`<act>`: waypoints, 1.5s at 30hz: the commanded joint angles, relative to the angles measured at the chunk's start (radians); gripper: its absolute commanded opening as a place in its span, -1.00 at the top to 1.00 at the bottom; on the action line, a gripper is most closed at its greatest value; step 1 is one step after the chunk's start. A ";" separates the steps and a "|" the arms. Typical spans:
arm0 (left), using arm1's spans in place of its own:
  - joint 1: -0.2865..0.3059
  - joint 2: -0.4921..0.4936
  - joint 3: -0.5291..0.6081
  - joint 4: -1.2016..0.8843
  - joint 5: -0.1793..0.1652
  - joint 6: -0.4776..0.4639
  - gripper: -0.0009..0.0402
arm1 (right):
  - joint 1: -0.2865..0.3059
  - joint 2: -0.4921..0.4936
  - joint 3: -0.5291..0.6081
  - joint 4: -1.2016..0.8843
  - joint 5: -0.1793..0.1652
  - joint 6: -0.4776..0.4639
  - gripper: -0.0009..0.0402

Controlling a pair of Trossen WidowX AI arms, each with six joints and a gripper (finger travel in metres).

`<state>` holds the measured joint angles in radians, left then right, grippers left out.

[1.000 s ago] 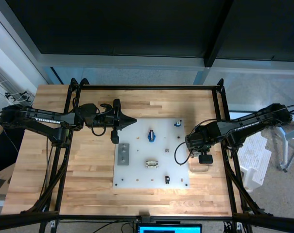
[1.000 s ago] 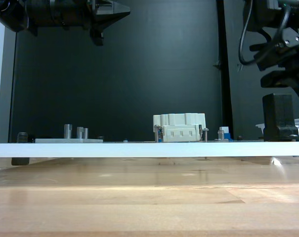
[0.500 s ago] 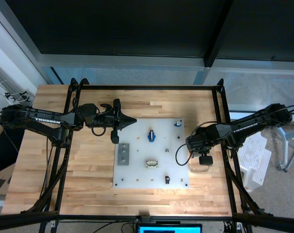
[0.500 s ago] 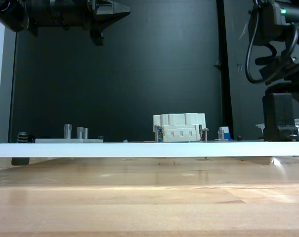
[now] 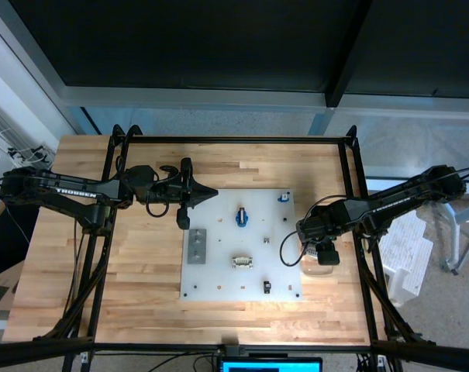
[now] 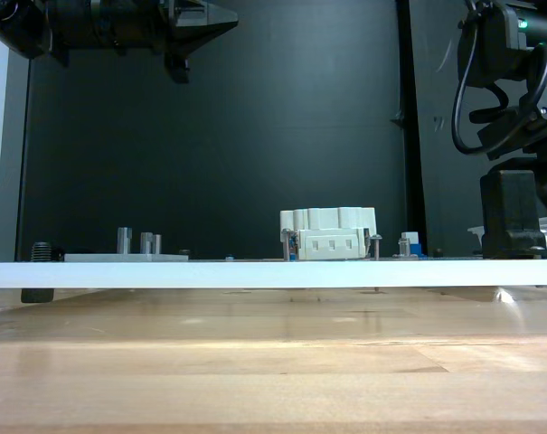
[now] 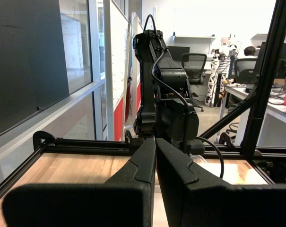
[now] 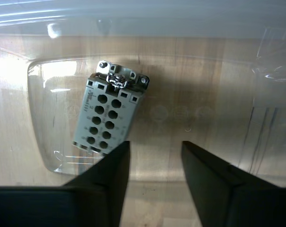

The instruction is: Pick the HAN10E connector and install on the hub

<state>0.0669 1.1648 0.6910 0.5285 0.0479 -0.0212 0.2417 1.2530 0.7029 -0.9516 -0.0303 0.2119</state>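
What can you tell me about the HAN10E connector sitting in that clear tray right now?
The HAN10E connector is a grey-beige plastic block with two rows of five dark holes and a metal clip at one end. It lies flat, face up and skewed, in the clear tray, nothing gripping it. The right gripper hovers above it, jaws open; the left gripper is parked high over the board's far-left corner, jaws shut.
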 commanded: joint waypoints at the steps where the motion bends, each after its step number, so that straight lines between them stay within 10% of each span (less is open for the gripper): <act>1: 0.000 0.000 0.000 0.000 0.000 0.000 0.96 | 0.001 0.000 0.002 0.002 -0.012 0.019 -0.10; 45: 0.000 0.000 0.000 0.000 0.000 0.000 0.96 | 0.014 0.000 0.007 -0.010 -0.023 0.071 -0.23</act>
<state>0.0669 1.1648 0.6907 0.5289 0.0479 -0.0212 0.2554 1.2530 0.7067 -0.9569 -0.0536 0.2829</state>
